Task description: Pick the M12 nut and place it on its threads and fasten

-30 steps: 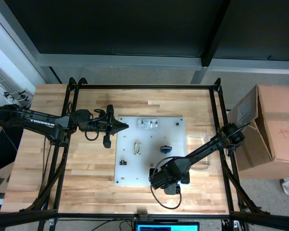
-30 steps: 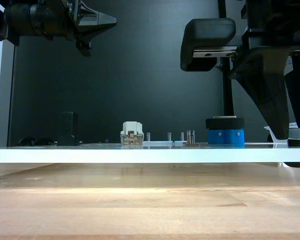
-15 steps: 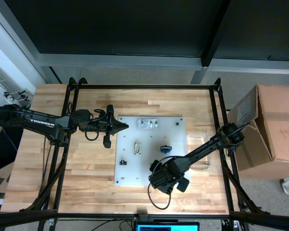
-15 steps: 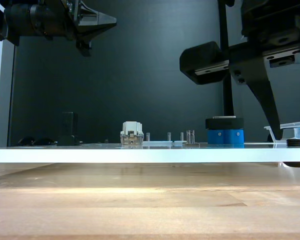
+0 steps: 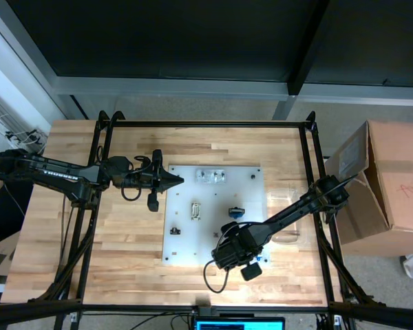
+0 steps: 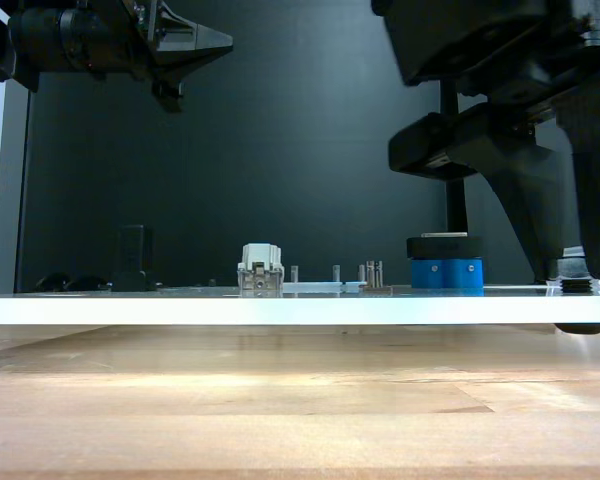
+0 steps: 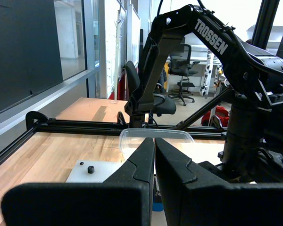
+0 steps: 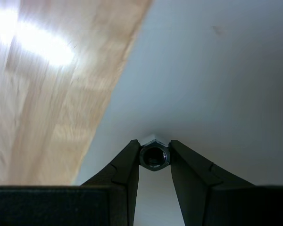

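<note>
The small silver nut [image 8: 154, 157] is pinched between the fingertips of my right gripper [image 8: 154, 151], directly over the white board [image 8: 226, 70]. In the low view my right gripper [image 6: 572, 268] points straight down and holds the nut [image 6: 570, 266] on top of the black ribbed stud [image 6: 578, 285], whose ribs still show. From above, the right gripper [image 5: 242, 253] covers the stud at the board's [image 5: 186, 240] near right edge. My left gripper [image 5: 175, 180] hangs shut and empty high over the board's far left edge, its fingers [image 7: 141, 155] pressed together.
A clear tray [image 5: 289, 213] lies just right of the board. A blue block [image 5: 236, 213], a grey connector [image 5: 196, 212] and small posts stand mid-board. A cardboard box [image 5: 389, 185] sits beyond the table's right edge, and a black frame rails the table.
The right wrist has turned about its vertical axis with the nut in its fingers; its black camera block swung toward the near edge. The left arm has not moved.
</note>
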Robot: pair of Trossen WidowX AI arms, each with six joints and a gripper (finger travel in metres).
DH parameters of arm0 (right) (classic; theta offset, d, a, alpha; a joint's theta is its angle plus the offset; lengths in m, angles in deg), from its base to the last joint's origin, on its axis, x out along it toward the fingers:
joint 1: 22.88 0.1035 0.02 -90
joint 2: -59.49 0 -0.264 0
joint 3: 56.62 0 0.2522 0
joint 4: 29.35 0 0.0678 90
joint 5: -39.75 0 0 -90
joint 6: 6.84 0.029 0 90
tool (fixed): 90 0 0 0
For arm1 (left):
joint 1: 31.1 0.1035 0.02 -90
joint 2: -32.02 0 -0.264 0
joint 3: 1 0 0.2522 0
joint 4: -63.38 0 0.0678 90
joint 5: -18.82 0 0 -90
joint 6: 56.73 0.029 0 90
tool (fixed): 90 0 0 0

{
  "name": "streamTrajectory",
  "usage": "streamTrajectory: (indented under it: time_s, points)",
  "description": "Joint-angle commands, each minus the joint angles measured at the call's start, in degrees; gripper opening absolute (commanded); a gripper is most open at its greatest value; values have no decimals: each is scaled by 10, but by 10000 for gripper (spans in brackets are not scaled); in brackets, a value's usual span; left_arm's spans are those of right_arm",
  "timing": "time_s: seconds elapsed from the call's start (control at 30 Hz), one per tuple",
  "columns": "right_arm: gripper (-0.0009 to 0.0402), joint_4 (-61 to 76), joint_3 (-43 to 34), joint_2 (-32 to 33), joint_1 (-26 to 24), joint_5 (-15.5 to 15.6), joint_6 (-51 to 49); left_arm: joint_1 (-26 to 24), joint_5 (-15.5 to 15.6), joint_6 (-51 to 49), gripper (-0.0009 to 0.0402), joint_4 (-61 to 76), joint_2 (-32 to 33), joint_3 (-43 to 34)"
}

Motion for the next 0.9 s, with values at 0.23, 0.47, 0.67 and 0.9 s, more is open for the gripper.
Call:
streamTrajectory:
  time_s: [0.23,0.47,0.67,0.9]
  points:
    - [27,-2,0,1,0,0,293,0,0,0,0,0,0,0]
    - [28,-2,0,0,0,0,566,0,0,0,0,0,0,0]
    - [28,-2,0,0,0,-16,688,0,0,0,0,0,0,0]
    - [28,-2,0,-1,2,-19,704,0,0,0,0,0,0,0]
